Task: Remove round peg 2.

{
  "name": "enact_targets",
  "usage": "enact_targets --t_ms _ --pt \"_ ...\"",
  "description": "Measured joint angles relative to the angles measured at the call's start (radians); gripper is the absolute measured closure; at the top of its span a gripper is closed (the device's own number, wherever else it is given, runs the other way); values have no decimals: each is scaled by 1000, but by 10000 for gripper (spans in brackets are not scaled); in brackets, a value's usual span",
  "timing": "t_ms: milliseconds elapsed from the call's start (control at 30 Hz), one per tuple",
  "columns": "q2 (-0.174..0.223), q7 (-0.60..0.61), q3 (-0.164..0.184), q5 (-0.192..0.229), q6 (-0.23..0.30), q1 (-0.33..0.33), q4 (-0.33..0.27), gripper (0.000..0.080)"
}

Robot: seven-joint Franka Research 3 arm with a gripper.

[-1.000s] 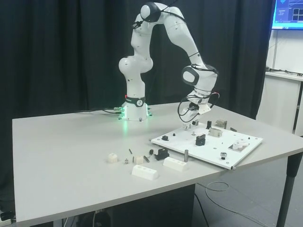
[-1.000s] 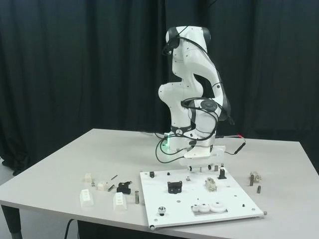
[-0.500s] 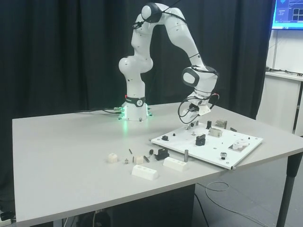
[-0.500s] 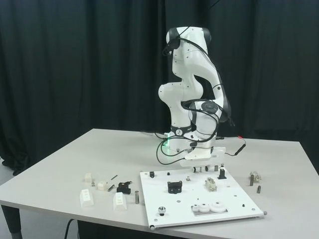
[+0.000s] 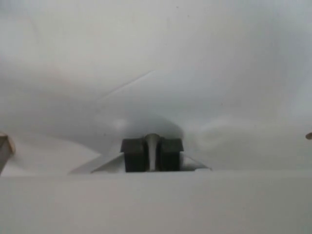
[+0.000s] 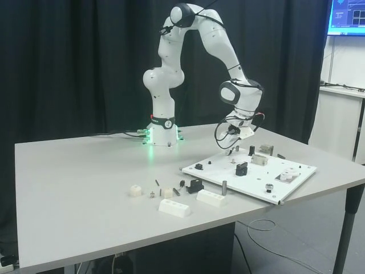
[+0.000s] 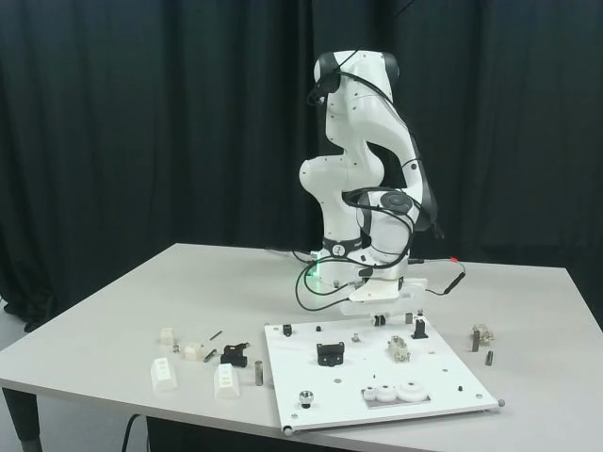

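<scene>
loose white blocks (image 6: 174, 207) and small parts lie on the grey counter (image 6: 74, 182) at the left, beside the white board (image 6: 251, 174) (its gears (image 7: 396, 393) sit at the near edge). to the right, the white arm (image 6: 219, 51) reaches down over the board's far edge, its hand (image 5: 151, 155) closed on round peg 2 (image 5: 152, 148), a slim grey pin pinched upright between the black fingers (image 5: 134, 155), held just above the board.

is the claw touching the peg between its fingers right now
Touching. In the wrist view the claw has both black fingers pressed against a thin upright grey peg, with no gap visible on either side.
</scene>
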Motion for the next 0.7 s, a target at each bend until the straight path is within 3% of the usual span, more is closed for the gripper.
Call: enact_targets --t_ms 33,367,700 --pt "0 0 0 0 0 0 0 735" --pt "-16 0 0 0 -29 0 5 734" --pt "-76 0 0 -8 -149 0 35 734"
